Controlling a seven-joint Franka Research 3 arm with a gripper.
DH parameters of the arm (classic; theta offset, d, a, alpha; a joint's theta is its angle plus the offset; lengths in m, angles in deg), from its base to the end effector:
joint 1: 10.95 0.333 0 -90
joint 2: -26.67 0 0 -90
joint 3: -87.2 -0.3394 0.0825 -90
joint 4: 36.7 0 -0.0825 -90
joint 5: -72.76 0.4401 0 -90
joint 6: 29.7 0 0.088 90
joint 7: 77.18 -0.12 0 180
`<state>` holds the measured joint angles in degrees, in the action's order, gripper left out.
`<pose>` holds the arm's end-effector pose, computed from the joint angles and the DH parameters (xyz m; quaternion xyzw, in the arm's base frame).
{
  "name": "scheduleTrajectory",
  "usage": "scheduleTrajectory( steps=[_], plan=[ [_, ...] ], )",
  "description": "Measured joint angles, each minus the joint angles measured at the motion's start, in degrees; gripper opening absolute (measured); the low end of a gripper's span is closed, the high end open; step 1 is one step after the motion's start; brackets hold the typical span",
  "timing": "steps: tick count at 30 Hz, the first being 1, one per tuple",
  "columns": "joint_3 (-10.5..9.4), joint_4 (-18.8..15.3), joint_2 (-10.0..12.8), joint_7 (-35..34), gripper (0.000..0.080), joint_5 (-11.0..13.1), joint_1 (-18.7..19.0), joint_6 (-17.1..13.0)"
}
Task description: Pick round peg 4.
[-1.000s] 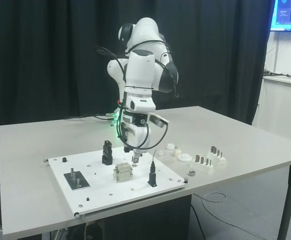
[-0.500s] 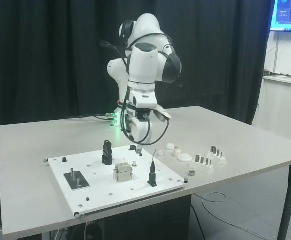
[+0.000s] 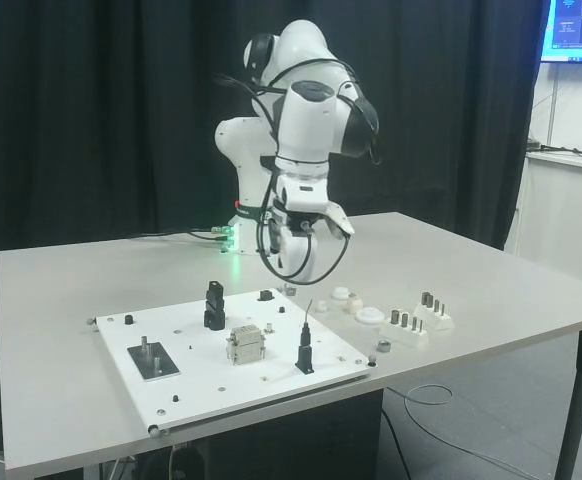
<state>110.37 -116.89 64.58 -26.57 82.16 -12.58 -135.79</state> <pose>0.7197 -0.2562 0.3088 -0.9707 -0.2223 0.0913 0.0098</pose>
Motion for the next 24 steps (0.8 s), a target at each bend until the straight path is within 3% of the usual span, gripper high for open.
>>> scheduleTrajectory(
  steps=[13, 24],
  plan=[
    [-0.11, -6.1, -2.1, -15.28, 0.08, 0.0, 4.75, -1.72],
    [-0.51, -13.3, -4.43, -28.88, 0.08, -0.42, 9.71, -6.09]
  ],
)
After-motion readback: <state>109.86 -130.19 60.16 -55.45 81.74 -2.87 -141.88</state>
